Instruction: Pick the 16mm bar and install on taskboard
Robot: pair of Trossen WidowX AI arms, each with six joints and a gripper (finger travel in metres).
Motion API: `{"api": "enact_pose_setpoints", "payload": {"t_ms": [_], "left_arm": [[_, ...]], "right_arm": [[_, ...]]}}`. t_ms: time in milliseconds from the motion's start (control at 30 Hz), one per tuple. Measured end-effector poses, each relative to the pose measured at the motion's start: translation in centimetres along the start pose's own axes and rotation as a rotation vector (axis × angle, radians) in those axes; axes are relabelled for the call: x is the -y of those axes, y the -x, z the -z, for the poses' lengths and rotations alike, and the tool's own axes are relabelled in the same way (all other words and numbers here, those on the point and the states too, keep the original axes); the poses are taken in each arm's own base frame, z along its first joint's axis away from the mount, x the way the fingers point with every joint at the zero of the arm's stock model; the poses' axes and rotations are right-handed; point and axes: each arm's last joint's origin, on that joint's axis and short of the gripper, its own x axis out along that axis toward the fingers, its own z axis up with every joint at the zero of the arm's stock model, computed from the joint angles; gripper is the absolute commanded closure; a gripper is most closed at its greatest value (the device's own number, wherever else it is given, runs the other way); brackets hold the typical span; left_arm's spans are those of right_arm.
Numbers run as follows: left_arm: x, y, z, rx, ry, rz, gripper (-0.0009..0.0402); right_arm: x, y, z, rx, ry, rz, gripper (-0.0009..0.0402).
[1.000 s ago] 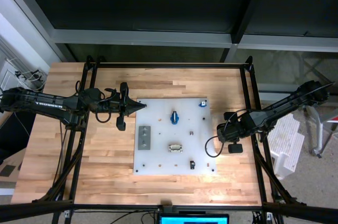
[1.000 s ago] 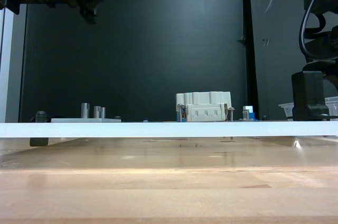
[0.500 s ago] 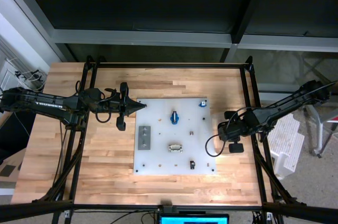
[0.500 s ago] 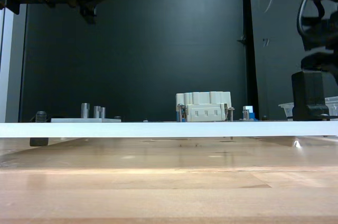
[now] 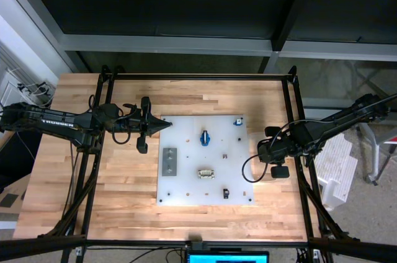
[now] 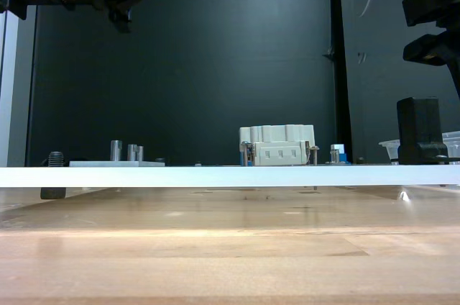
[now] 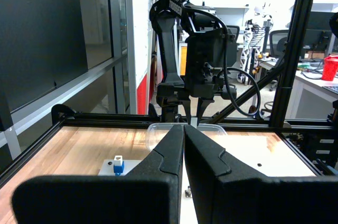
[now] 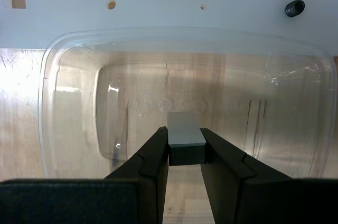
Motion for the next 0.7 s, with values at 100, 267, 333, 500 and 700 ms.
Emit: {"api": "enact_pose_setpoints", "payload": {"t_ms": [100, 267, 333, 500, 700], "left_arm": [[0.0, 0.0, 0.0, 0.0, 0.0, 0.0, 0.0393], [0.0, 0.0, 0.0, 0.0, 0.0, 0.0, 0.0393], [0.0, 0.0, 0.0, 0.0, 0.0, 0.0, 0.0393], [0.0, 0.0, 0.0, 0.0, 0.0, 0.0, 0.0393], [0.0, 0.0, 0.0, 0.0, 0.0, 0.0, 0.0393]], "right_arm": [[0.0, 0.0, 0.0, 0.0, 0.002, 0.0, 0.0389], [0.0, 0.1, -0.1, 0.004, -0.012, 0.0, 0.0389], [0.0, 0.4, -0.3, 0.017, -0.048, -0.005, 0.0389], [-0.2, 1.1, -0.8, 0.032, -0.124, -0.011, 0.0389], [-1.0, 1.1, -2.1, 0.013, -0.145, -0.006, 0.0389]]}}
